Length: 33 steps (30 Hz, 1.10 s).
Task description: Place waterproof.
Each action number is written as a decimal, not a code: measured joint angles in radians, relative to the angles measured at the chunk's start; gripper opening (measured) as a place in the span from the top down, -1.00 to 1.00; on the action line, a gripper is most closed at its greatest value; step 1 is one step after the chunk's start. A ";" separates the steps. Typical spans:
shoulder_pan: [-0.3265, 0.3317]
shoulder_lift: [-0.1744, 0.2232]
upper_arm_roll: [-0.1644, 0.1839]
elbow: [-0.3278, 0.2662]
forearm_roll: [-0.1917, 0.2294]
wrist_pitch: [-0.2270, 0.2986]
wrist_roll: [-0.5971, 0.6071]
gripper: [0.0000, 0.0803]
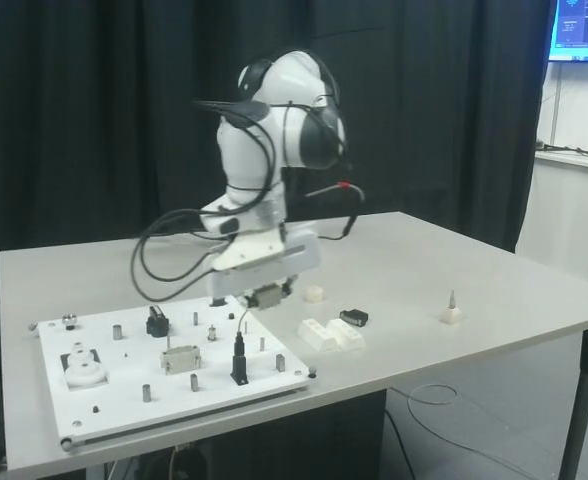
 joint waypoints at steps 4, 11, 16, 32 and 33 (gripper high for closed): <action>0.033 -0.001 0.000 -0.007 -0.001 -0.035 0.040 -0.54; 0.098 -0.004 0.000 -0.037 -0.001 -0.076 0.110 -0.54; 0.153 -0.016 0.001 -0.077 -0.002 -0.089 0.161 -0.54; 0.304 -0.111 0.083 -0.271 -0.065 -0.023 0.341 -0.54; 0.307 -0.121 0.096 -0.285 -0.075 -0.011 0.354 -0.54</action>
